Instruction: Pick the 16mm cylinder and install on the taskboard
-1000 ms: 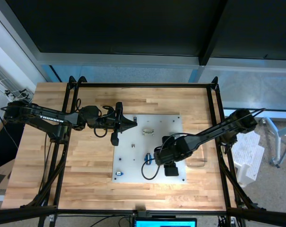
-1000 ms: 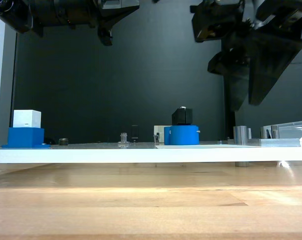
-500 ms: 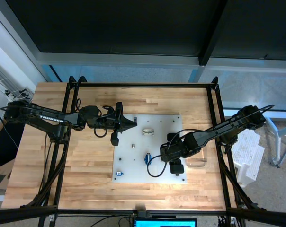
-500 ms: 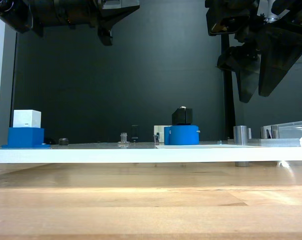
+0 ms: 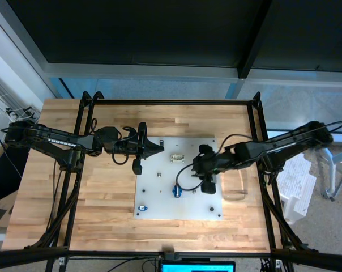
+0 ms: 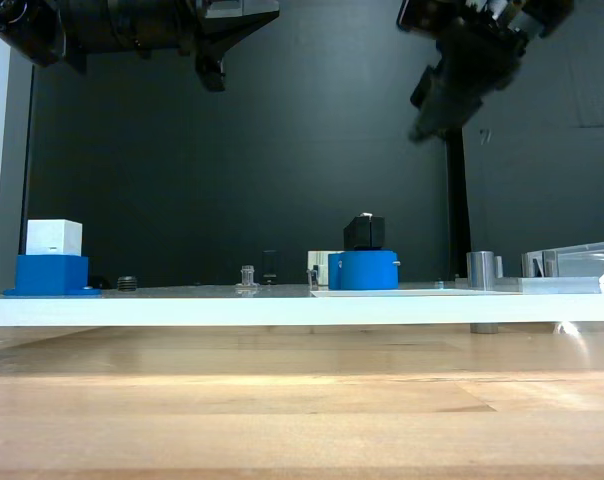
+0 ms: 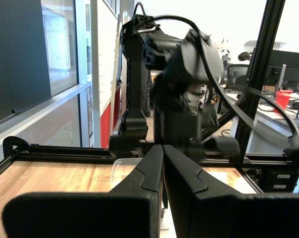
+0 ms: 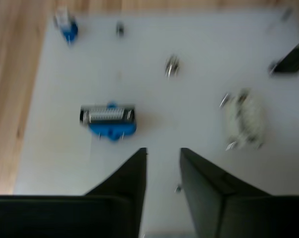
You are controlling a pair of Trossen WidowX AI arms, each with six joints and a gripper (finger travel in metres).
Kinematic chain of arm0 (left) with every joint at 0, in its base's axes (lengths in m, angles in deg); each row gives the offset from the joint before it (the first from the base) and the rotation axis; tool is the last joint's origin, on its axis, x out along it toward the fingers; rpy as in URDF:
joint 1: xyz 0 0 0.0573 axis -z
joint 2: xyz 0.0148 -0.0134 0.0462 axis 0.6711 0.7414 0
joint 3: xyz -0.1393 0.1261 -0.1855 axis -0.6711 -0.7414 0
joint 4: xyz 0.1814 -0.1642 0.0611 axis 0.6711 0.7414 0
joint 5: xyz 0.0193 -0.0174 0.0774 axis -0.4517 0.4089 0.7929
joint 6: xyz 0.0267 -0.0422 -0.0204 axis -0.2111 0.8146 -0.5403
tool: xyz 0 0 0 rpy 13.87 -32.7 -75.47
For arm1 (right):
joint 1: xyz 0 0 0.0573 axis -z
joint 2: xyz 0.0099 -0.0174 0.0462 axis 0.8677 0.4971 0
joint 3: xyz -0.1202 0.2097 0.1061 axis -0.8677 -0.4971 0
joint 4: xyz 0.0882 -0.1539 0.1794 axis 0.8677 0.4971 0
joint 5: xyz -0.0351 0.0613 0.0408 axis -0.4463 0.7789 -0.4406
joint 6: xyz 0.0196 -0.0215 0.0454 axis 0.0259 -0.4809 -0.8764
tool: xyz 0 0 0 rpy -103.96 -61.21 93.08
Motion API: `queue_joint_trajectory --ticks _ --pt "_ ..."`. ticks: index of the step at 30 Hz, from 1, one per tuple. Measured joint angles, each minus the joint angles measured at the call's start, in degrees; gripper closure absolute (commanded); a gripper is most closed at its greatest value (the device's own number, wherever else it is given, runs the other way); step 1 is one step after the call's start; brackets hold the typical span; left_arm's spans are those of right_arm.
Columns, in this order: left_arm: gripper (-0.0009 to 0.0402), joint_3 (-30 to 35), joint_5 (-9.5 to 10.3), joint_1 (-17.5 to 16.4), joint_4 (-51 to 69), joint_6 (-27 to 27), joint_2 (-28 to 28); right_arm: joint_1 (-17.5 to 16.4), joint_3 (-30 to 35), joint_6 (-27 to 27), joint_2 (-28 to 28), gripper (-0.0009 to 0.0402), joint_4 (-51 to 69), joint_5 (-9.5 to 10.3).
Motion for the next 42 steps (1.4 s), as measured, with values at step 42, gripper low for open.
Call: queue_joint_trajectory --ticks 42 --pt "0.0393 0.0 0.00 0.0 0.0 0.0 0.0 7.4 -23.2 9.9 -26.3 0.0393 -43.6 -2.38"
